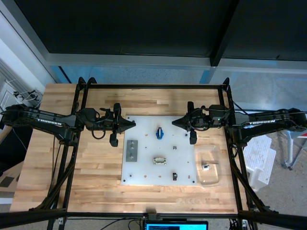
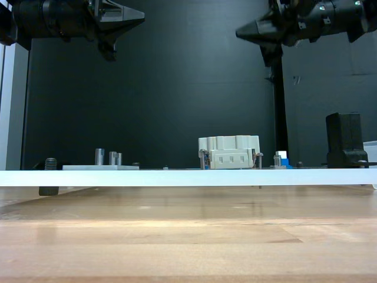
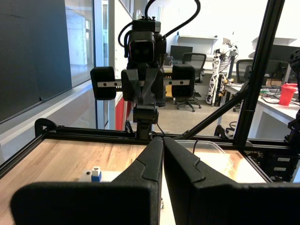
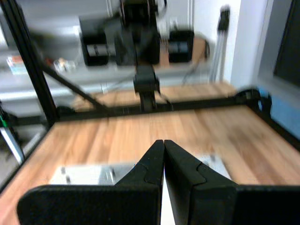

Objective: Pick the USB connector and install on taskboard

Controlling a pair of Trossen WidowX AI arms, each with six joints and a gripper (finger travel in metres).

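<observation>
Black USB connector (image 1: 175,176): stands upright on taskboard (image 1: 146,139), near its front edge, right of the silvery socket (image 1: 159,160). Closed and empty: left tool (image 1: 132,123), raised over the far left corner; right tool (image 1: 174,122), raised over the far right part.

The low view's top edge cuts off both arms. It leaves the left end effector (image 2: 139,13) high over the left side of the taskboard (image 2: 177,177) and the right end effector (image 2: 239,33) high over its right. There the blue part (image 2: 281,157) is mostly hidden behind the multi-pin socket (image 2: 229,151). From above, the USB connector (image 1: 175,176), near-right on the board, is too small to tell whether it is seated. The white piece (image 1: 205,166) in the clear tray (image 1: 217,179) is too small to make out. The right wrist view is blurred.
</observation>
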